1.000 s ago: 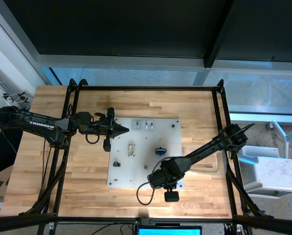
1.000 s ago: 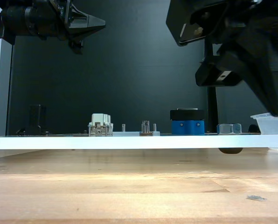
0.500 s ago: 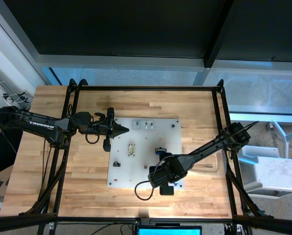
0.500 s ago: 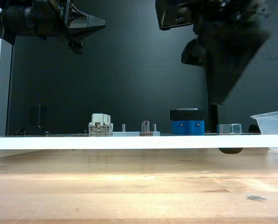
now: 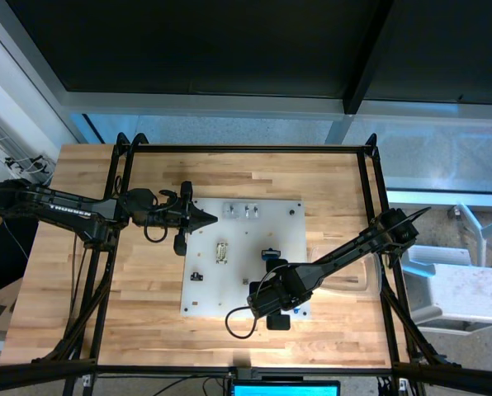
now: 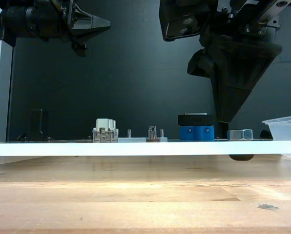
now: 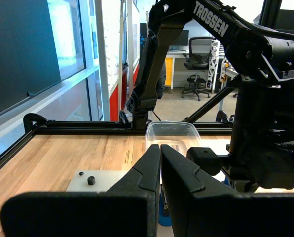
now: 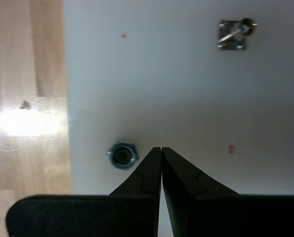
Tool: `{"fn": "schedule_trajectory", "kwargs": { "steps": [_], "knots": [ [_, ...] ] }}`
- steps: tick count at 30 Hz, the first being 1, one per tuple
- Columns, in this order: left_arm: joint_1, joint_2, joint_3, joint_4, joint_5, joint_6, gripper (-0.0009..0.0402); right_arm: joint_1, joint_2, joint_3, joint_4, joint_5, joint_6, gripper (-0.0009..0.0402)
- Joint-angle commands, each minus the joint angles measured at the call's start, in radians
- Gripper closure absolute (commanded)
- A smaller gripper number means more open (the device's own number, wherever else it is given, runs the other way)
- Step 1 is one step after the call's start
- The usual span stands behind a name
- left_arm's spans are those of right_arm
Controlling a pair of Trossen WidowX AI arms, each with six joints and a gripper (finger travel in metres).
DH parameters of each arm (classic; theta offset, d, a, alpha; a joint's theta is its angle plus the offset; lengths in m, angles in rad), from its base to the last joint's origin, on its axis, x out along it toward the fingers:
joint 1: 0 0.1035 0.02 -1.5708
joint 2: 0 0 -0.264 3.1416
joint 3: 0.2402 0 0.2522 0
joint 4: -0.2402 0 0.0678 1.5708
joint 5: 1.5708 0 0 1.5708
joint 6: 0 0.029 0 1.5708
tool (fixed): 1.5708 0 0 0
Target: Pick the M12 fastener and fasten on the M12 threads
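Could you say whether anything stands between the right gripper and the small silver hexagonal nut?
Nothing visible does: the shut right gripper hangs beside the silver nut, only bare white board between. The left gripper, shut, hangs high over the board's far left.

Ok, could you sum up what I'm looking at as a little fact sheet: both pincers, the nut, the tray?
left pincer: shut, empty, raised over the board's far left edge
right pincer: shut, empty, pointing down beside the nut, not touching it
nut: silver, on its stud, ribs hidden
board: white
tray: clear, right of the board
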Motion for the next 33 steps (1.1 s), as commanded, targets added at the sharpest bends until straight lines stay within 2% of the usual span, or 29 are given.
{"fn": "schedule_trajectory", "kwargs": {
  "steps": [1, 19, 22, 24, 25, 29, 30, 33],
  "knots": [
    [0.000, 0.000, 0.000, 0.000, 0.000, 0.000, 0.0393, 0.002, 0.001, -0.014, 0.011, -0.003, 0.009, 0.0393],
    [0.000, 0.000, 0.000, 0.000, 0.000, 0.000, 0.0393, 0.003, 0.001, -0.040, 0.052, -0.014, 0.022, 0.0393],
    [0.000, 0.000, 0.000, 0.000, 0.000, 0.000, 0.0393, 0.003, 0.001, -0.041, 0.053, -0.037, 0.022, 0.0393],
    [0.000, 0.000, 0.000, 0.000, 0.000, 0.000, 0.0393, 0.003, 0.001, -0.042, 0.054, -0.039, 0.022, 0.0393],
    [0.000, 0.000, 0.000, 0.000, 0.000, 0.000, 0.0393, 0.002, 0.001, -0.041, 0.052, -0.052, 0.021, 0.0393],
    [0.000, 0.000, 0.000, 0.000, 0.000, 0.000, 0.0393, 0.002, -0.002, -0.037, 0.021, -0.188, -0.002, 0.0393],
    [0.000, 0.000, 0.000, 0.000, 0.000, 0.000, 0.0393, 0.002, -0.002, -0.035, 0.010, -0.199, -0.004, 0.0393],
    [0.000, 0.000, 0.000, 0.000, 0.000, 0.000, 0.0393, 0.002, -0.007, -0.033, -0.024, -0.199, -0.003, 0.0393]
  ]
}}
